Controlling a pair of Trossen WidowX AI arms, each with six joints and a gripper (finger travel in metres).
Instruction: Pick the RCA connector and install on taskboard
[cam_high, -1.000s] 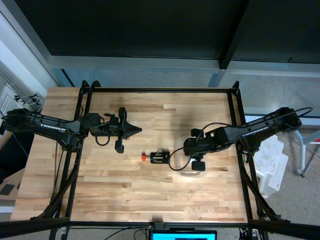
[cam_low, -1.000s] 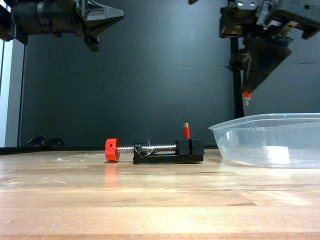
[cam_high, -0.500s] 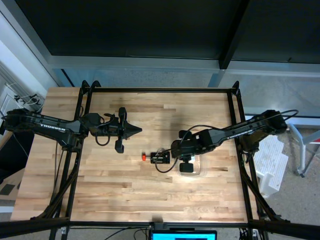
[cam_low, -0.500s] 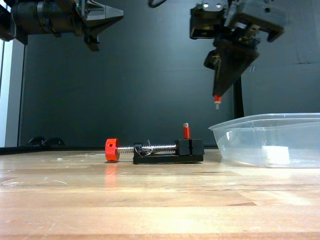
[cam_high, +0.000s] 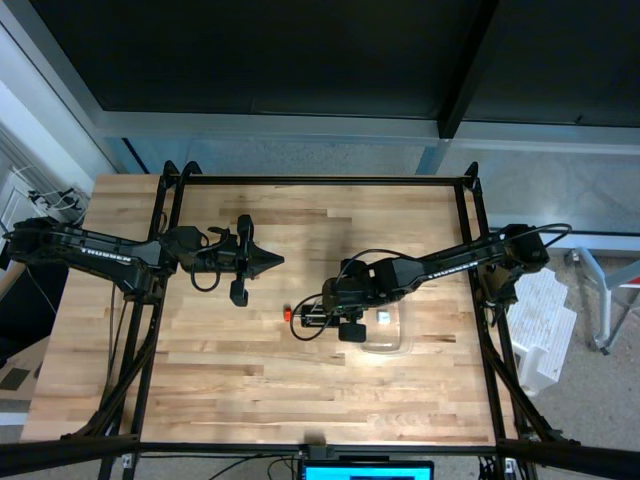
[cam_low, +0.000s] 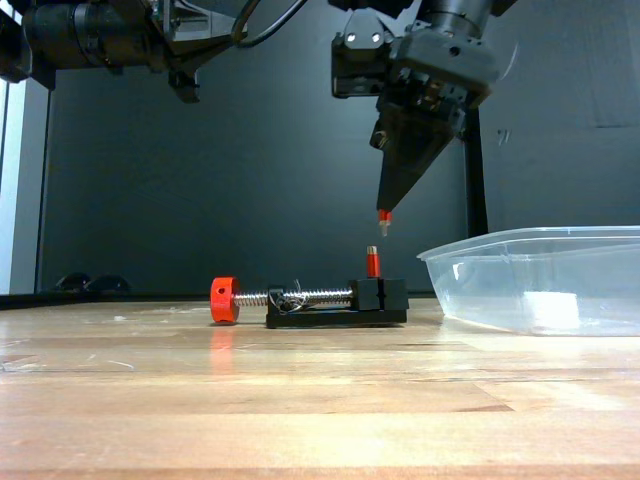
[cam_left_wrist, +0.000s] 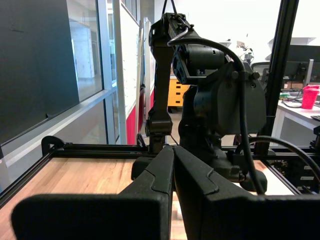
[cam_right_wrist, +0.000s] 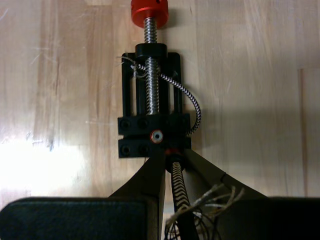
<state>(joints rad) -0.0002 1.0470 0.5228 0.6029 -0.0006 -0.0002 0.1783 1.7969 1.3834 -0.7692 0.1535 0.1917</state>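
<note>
The taskboard (cam_low: 335, 303) is a small black block on the table with a red knob (cam_low: 224, 299) at its left end and a red post (cam_low: 372, 262) standing at its right end. My right gripper (cam_low: 384, 208) hangs point-down just above that post, shut on the RCA connector (cam_low: 383, 222), a red plug with a silver tip. In the right wrist view the connector (cam_right_wrist: 172, 152) and its braided cable sit between the fingers, close to the taskboard's (cam_right_wrist: 154, 100) red-ringed socket (cam_right_wrist: 157, 136). My left gripper (cam_high: 268, 260) hovers shut and empty over the left half of the table.
A clear plastic tray (cam_low: 500, 275) stands right of the taskboard, holding a small white piece (cam_low: 548, 308). A black metal frame (cam_high: 320, 181) runs around the table.
My right gripper has carried the connector leftward from above the tray to just above the taskboard's red post, and slightly lower. The left arm has stayed still.
</note>
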